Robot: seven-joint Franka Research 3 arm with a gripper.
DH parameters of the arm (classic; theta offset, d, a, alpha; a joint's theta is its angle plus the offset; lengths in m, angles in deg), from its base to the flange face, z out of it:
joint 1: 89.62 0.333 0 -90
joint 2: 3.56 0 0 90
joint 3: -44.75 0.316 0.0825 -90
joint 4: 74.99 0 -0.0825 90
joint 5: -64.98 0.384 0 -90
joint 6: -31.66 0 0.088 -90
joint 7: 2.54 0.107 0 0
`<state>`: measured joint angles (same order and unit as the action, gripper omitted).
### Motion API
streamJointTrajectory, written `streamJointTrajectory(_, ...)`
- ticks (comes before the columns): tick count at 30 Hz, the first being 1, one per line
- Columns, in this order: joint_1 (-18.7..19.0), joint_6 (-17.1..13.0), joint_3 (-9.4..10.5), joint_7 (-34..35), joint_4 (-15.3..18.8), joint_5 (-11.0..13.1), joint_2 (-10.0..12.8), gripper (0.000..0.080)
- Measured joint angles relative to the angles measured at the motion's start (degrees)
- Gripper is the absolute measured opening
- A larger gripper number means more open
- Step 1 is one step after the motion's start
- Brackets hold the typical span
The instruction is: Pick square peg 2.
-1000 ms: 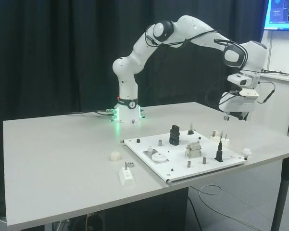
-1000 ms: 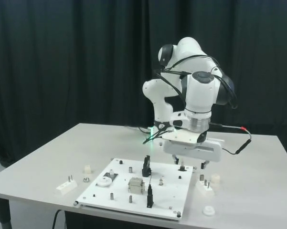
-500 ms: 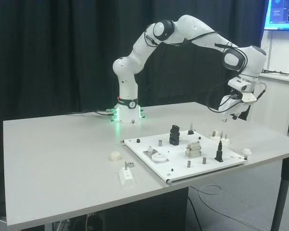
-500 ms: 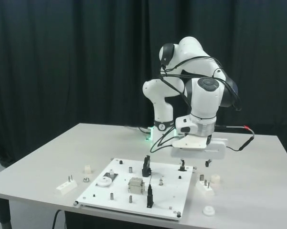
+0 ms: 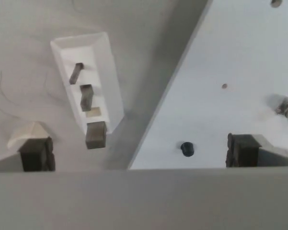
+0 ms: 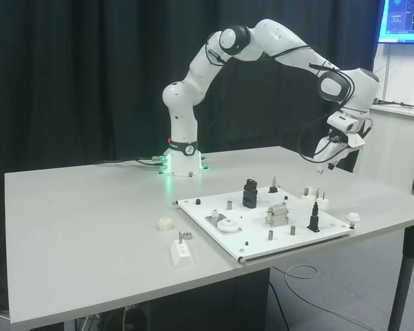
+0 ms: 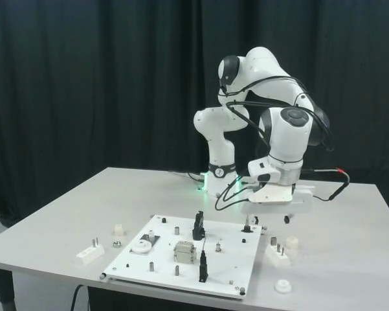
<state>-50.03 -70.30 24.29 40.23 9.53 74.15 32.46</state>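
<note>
In the wrist view a white peg holder [image 5: 104,67] lies on the grey table beside the white board [image 5: 239,72]. Three grey square pegs stand in it: a thin one [image 5: 76,73], a middle one [image 5: 86,97] and a thick one [image 5: 96,135], with one bare slot between the last two. My gripper [image 5: 139,152] is open with nothing between its black fingertips [image 5: 36,153]. It hangs well above the holder [image 6: 315,200], at the board's far corner [image 6: 328,165]. The second room view shows the gripper [image 7: 274,221] above the holder [image 7: 277,253].
The board [image 6: 262,221] carries black connectors [image 6: 249,193], a grey metal block [image 6: 277,215], a white gear [image 6: 227,225] and small studs. A white cap [image 6: 353,217] and a small white block [image 7: 290,243] lie near the holder. Another white holder [image 6: 180,252] lies near the table's front edge.
The hand has turned about its wrist and shifted a little away from the board's middle, toward the peg holder's side. Nothing on the table has moved.
</note>
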Motion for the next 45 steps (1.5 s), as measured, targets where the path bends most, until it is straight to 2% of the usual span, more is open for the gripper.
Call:
streamJointTrajectory(9, 2.1, -4.1, 0.06, -2.7, 3.8, -0.8, -1.4, 0.08)
streamJointTrajectory(16, 3.6, -7.8, 0.06, -0.1, 7.4, -1.1, -2.8, 0.08)
streamJointTrajectory(22, 4.6, -9.7, 0.06, 1.2, 9.6, -2.5, -3.9, 0.08)
streamJointTrajectory(30, 5.7, -11.5, 0.06, -1.1, 11.5, -3.8, -4.9, 0.08)
streamJointTrajectory(41, 5.7, -15.3, 0.03, -4.3, 15.4, -3.8, -6.4, 0.08)
streamJointTrajectory(45, 5.2, -17.1, 0.02, -4.9, 17.6, -2.9, -7.0, 0.08)
